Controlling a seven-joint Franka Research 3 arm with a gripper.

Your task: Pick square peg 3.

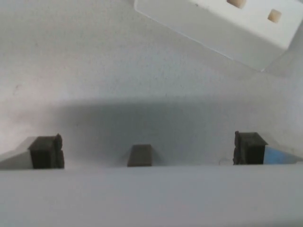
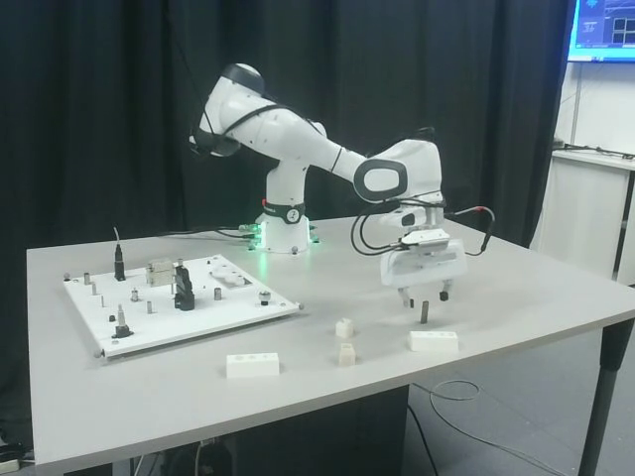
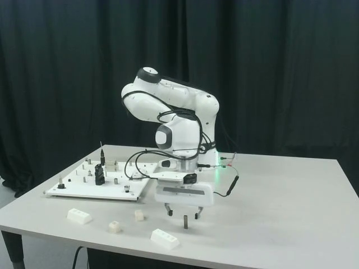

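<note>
Gripper (image 2: 423, 296) hovers above table (image 2: 526, 288), jaws apart, nothing clamped. Dark peg (image 1: 140, 155) stands upright between jaws (midway, touching neither finger): judged ready for centred descent, then squeeze on flat sides. White block (image 1: 227, 28) with square holes lies just beyond jaws; visible holes empty.

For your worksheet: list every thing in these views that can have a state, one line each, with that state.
gripper: open, one finger to each side of the peg, not touching it.
square peg: upright on the table, not gripped.
white block: lying flat by the peg, both holes that show are empty.
base light: lit, green.
</note>
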